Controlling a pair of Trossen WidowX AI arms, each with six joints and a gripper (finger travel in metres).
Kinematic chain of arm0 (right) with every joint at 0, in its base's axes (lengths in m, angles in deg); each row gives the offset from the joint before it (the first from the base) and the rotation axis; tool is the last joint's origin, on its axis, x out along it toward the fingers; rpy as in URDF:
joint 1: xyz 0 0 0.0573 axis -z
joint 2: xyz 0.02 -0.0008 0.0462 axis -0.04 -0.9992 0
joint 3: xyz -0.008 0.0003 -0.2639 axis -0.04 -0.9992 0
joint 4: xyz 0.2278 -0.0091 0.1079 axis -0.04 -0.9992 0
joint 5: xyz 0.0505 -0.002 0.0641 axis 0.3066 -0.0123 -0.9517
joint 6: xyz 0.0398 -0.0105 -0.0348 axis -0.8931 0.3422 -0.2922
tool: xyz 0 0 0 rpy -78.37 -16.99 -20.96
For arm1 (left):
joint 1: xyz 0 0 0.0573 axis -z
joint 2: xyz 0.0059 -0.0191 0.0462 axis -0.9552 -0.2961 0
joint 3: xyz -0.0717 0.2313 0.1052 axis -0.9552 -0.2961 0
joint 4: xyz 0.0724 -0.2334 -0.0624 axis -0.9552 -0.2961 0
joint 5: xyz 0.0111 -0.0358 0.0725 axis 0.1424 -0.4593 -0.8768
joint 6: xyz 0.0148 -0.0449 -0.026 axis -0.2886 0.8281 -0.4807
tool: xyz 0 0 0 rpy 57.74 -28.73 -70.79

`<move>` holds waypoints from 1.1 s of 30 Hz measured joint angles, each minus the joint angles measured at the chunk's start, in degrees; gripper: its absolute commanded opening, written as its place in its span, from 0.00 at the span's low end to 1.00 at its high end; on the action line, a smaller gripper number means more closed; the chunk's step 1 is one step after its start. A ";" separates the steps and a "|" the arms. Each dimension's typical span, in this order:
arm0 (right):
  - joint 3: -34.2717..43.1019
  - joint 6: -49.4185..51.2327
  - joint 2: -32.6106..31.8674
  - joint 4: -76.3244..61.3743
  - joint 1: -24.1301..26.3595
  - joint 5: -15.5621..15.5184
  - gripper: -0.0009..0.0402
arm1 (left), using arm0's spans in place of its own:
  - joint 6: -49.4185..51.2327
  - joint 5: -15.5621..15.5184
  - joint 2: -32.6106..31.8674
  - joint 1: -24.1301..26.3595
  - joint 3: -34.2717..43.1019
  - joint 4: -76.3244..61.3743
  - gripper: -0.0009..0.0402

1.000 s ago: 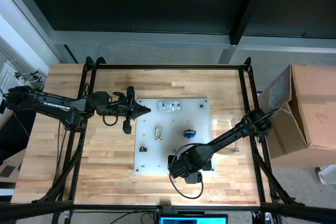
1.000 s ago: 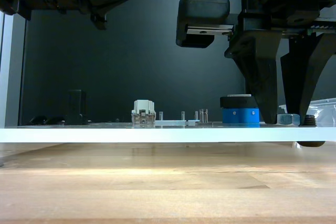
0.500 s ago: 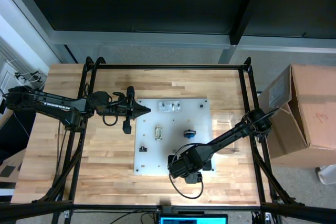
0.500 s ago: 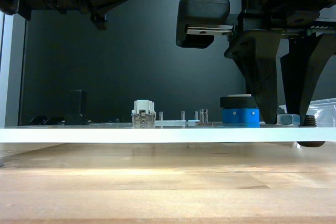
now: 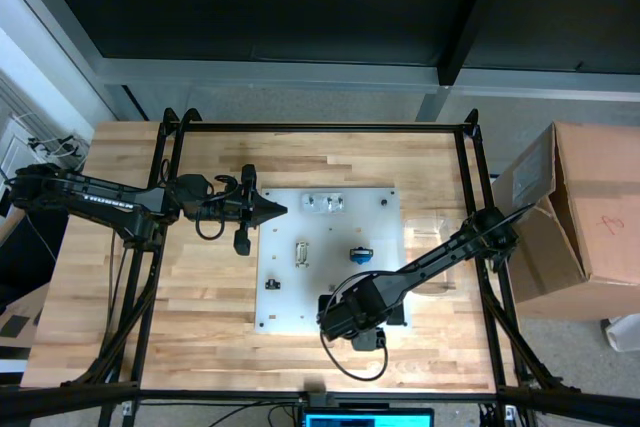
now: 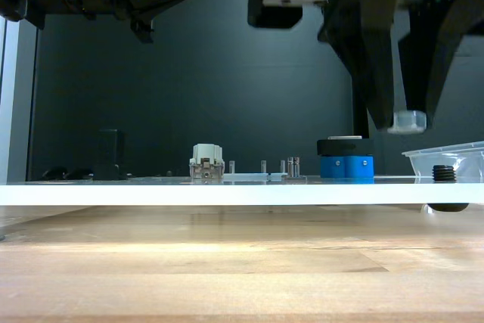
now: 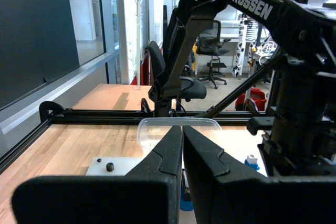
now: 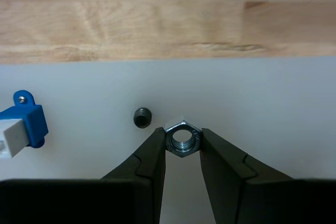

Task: Pick the M12 nut and place it on its threads and fasten

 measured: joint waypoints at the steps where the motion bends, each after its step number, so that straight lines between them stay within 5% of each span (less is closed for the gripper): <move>1: 0.68 0.00 0.02 -0.48 -0.02 -0.02 0.02 | 0.02 0.00 0.00 0.00 0.02 0.02 0.02; 33: -1.90 -0.22 5.27 -4.68 -1.05 -1.68 0.02 | 0.02 0.00 0.00 0.00 0.00 0.00 0.02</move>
